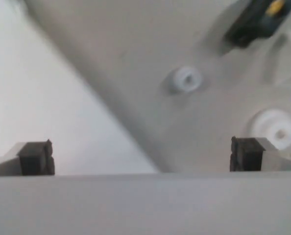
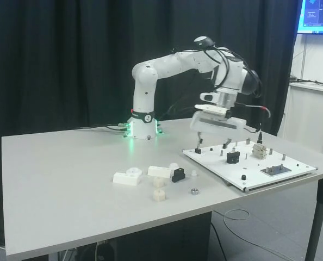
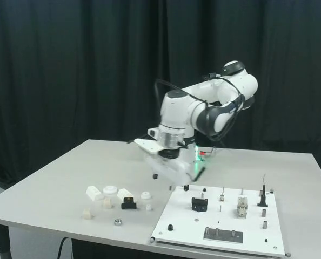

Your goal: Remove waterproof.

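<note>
Wrist view — tool [image 1: 140, 156] spread wide, empty, over the white board [image 1: 194, 98].

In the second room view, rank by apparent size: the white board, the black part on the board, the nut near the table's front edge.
1. White board
2. Black part
3. Nut

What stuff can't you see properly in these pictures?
- Which part is the waterproof one: parts on the white board are too small in both room views.
- The small loose pieces on the table: too tiny to name.
- The black part in the wrist view: cut off by the picture edge and blurred.
- The tool: smeared by motion in both room views, so its exact height over the board is unclear.
</note>
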Controlling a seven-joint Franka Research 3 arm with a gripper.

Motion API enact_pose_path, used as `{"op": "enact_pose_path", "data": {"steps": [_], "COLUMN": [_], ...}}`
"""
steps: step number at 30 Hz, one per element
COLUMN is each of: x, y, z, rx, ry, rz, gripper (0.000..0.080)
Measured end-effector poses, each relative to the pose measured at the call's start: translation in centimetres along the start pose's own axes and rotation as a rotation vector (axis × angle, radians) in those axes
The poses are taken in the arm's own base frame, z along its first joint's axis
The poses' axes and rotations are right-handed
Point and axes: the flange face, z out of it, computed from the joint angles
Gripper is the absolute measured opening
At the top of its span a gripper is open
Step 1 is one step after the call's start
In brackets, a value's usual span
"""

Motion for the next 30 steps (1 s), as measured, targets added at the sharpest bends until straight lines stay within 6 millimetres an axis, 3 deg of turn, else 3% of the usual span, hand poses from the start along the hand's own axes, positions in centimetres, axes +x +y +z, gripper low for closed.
{"op": "enact_pose_path", "data": {"steps": [16, 30], "x": [-12.2, -21.0], "y": [-0.4, -1.7], "z": [-2.2, -5.3], "rx": [0.061, 0.139], "ry": [-0.037, -0.054], "rz": [-0.196, -0.365], "gripper": [0.08, 0.08]}}
